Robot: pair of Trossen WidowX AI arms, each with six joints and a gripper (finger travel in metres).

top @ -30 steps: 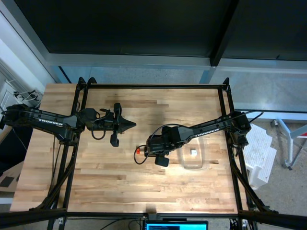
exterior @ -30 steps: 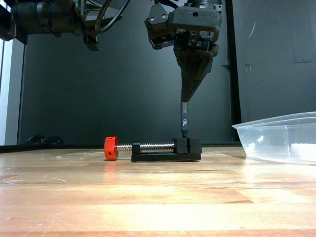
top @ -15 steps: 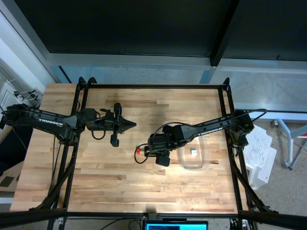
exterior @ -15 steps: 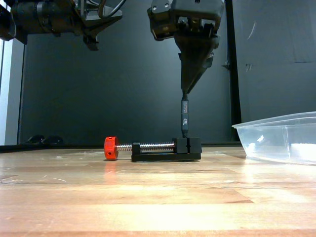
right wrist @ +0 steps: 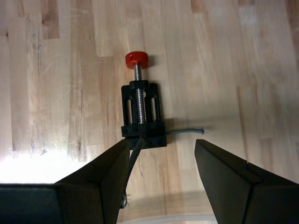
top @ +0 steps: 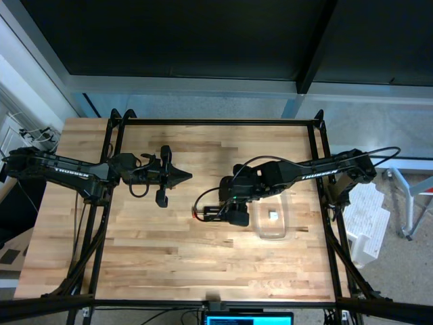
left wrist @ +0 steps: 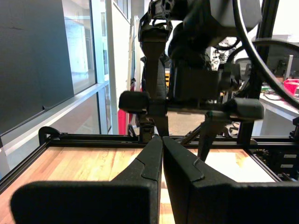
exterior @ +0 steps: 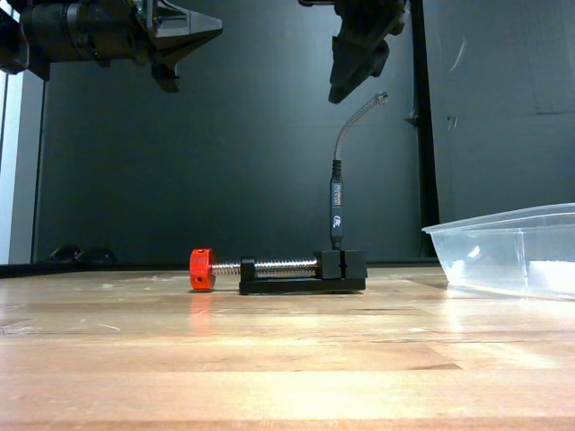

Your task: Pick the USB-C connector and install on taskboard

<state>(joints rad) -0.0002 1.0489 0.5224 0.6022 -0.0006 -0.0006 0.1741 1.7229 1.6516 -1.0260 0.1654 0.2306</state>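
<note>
Taskboard point(exterior: 301, 274): black body, bright silver threaded screw point(exterior: 278, 267), red-orange knob point(exterior: 201, 268); the USB-C connector point(exterior: 335, 208) standing in it is dark grey-black with a small pale mark, its stub a silvery-grey braid. Table point(top: 169, 250): pale honey wood in lengthwise plank strips, light and tan; tray point(exterior: 503, 247) clear and colourless, cube point(top: 272, 214) white. Left gripper point(left wrist: 162, 138), high over the table's left half, and right gripper point(right wrist: 163, 144), above the taskboard, are both matte black.

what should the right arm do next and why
Probably retract the right gripper upward: its fingers are open and clear above the USB-C connector, which stands upright in the taskboard. The left gripper hangs shut, high at left.
</note>
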